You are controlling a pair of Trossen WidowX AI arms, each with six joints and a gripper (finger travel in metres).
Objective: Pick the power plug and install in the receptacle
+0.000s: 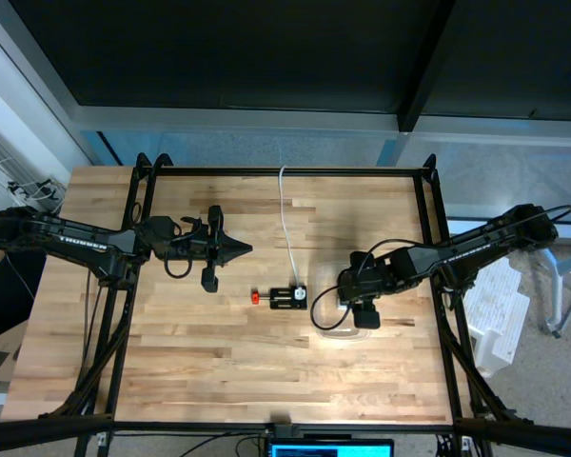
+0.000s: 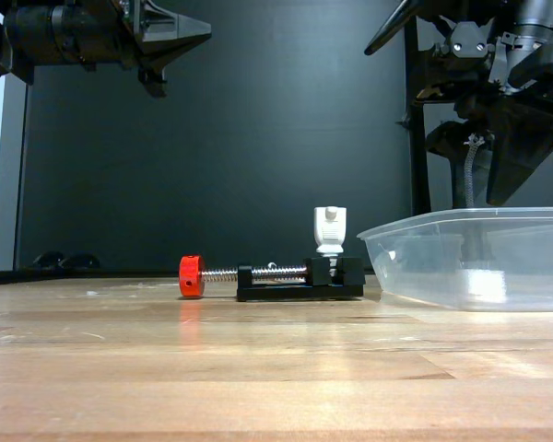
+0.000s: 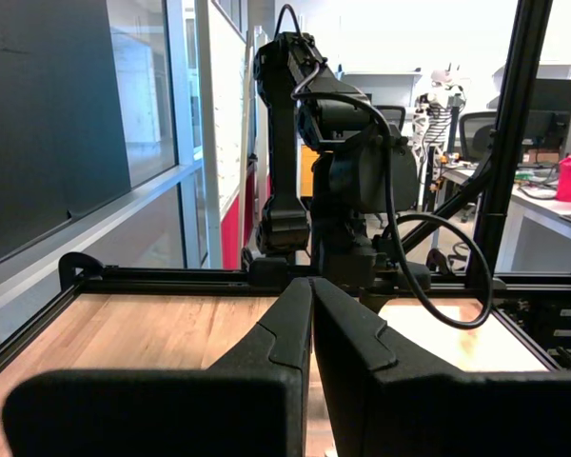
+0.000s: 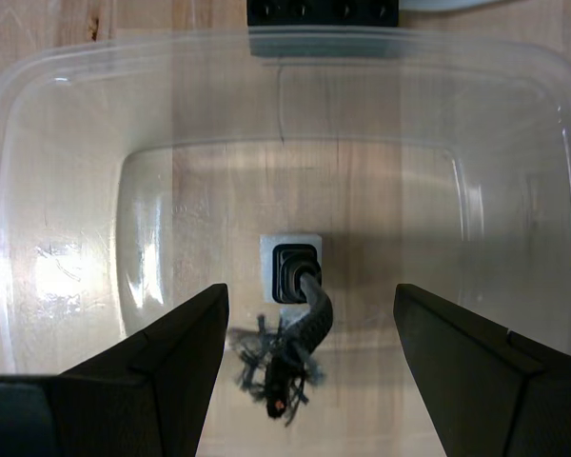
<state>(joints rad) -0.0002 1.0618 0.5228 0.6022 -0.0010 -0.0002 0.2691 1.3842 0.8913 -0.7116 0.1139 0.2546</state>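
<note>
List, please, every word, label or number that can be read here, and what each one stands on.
"TROSSEN": white letters along the left arm, high view.
Right arm: similar white lettering, too blurred to read.
Nothing else legible.
Left claw, shut, hangs above the table; right claw, open, hangs over the clear tray; neither shows text.

A robotics lab inside an office space was shown: a wooden table (image 1: 219,343) was enclosed by a black metal frame (image 1: 362,172), and glass partitions (image 3: 143,105), desks (image 3: 550,202) and office chairs (image 3: 476,138) were seen beyond.
</note>
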